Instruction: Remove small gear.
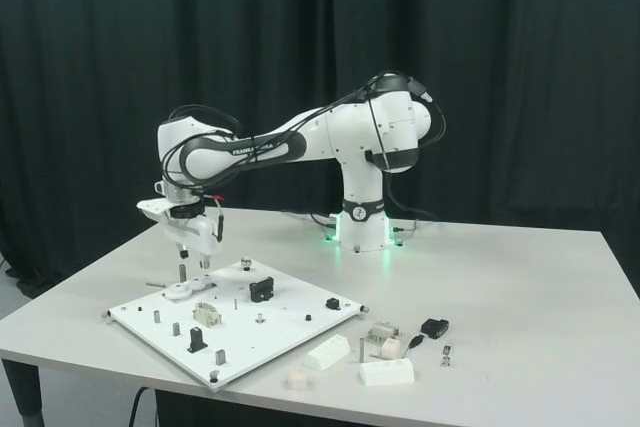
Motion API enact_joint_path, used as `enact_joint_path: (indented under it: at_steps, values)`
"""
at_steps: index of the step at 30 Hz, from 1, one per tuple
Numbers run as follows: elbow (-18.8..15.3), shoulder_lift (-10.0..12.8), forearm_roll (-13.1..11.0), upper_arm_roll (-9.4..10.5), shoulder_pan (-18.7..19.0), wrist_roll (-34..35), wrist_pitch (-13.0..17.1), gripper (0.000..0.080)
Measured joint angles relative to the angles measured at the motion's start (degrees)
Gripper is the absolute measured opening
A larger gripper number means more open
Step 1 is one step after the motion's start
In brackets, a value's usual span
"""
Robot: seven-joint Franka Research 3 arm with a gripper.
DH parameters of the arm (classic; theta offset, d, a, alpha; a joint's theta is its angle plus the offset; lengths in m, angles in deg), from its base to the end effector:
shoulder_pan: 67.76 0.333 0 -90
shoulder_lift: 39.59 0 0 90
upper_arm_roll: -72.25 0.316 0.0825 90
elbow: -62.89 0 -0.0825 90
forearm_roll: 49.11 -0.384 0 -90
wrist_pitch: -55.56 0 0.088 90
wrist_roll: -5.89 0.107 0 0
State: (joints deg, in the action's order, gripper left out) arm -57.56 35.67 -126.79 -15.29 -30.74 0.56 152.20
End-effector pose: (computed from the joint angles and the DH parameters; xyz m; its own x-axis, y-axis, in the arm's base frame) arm 0.4366 -0.3301 0.2519 0.2293 -0.9720 -0.0505 -0.9732 -0.2300 0.0078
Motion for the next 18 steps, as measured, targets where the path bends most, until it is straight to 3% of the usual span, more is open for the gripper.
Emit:
enact_joint_path:
  at_steps: [18]
  values:
    - [-4.57, -0.04, -0.53, 1.12, 4.35, -5.38, 2.45, 0.0800]
